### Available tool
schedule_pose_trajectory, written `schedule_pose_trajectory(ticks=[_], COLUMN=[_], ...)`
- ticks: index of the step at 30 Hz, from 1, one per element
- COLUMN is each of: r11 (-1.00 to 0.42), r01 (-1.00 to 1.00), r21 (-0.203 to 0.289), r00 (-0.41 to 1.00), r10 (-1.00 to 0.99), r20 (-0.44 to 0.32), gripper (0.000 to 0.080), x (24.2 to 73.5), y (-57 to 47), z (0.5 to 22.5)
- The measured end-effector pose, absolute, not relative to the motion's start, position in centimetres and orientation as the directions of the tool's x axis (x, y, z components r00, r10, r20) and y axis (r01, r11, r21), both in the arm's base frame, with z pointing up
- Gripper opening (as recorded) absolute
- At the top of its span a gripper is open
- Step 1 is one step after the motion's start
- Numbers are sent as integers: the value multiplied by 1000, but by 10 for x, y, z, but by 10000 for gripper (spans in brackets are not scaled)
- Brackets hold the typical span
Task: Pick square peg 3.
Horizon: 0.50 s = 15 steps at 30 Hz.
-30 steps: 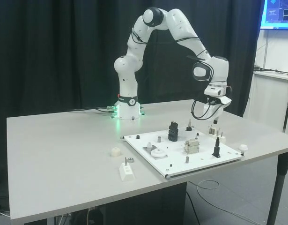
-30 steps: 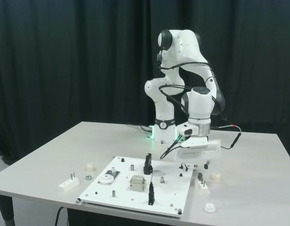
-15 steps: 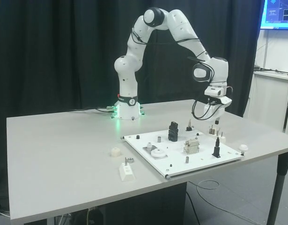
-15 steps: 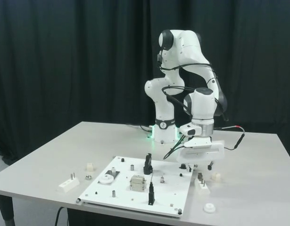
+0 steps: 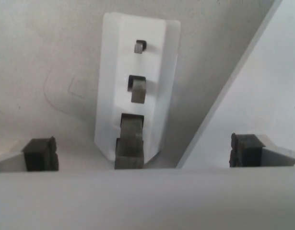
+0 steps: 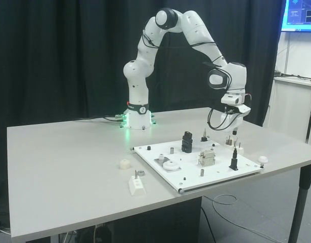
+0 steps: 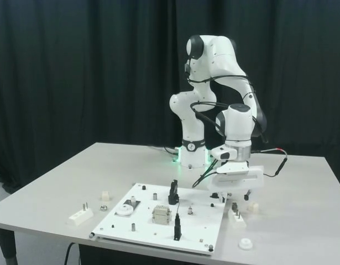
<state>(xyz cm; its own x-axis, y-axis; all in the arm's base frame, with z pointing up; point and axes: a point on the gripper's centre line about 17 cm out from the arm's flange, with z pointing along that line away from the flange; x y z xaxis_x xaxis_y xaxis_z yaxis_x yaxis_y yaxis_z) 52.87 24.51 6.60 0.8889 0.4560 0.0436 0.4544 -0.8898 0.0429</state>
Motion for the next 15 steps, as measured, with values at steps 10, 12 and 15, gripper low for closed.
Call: schedule_pose_trajectory(ticks=[10,12,15], r11=[-887,-887,-887], r01=[459,459,459], r21=[49,51,53], r00=[886,886,886], r10=[461,461,462], r20=[45,45,48], gripper=[800,800,800], x=[529,529,530], y=[246,246,246], z=[55,54,51])
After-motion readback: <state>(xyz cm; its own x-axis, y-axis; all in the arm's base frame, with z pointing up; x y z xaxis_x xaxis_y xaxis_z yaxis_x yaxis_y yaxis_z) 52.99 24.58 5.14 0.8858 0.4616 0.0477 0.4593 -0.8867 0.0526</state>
